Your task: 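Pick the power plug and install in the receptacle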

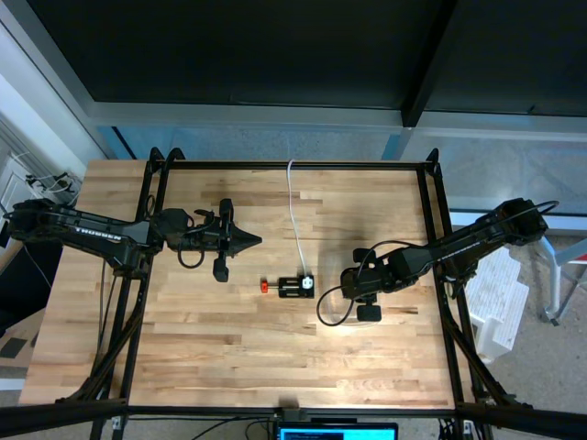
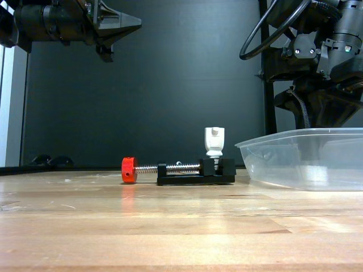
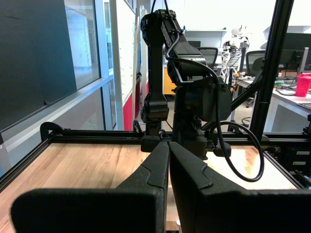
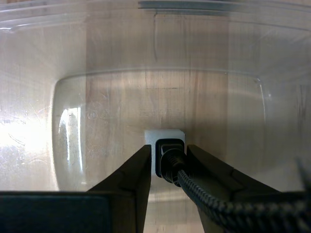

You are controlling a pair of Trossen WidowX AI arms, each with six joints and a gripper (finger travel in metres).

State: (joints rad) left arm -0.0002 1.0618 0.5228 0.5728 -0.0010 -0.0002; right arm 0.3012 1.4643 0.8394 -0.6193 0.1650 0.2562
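Observation:
The power plug (image 4: 166,149), small and black, sits on a whitish cube (image 4: 151,136) on the floor of a clear tray (image 2: 295,137). A braided black cable crosses in front of it. My right gripper (image 4: 168,145) points down into the tray, its fingers (image 4: 138,170) slightly apart and close on either side of plug and cube; whether they touch I cannot tell. The receptacle (image 2: 214,140) stands mid-table, white-faced, in a black body with a red knob (image 2: 129,170); in the high view the receptacle (image 1: 304,285) trails a white cable (image 1: 295,211). My left gripper (image 1: 258,241) hovers shut and empty, high at the left.
The clear tray's walls (image 4: 155,14) surround the right gripper (image 1: 359,291). A black cable loop hangs from the right arm beside the receptacle. The black frame rails border the wooden table. My left gripper (image 2: 139,22) hangs well above the tabletop.

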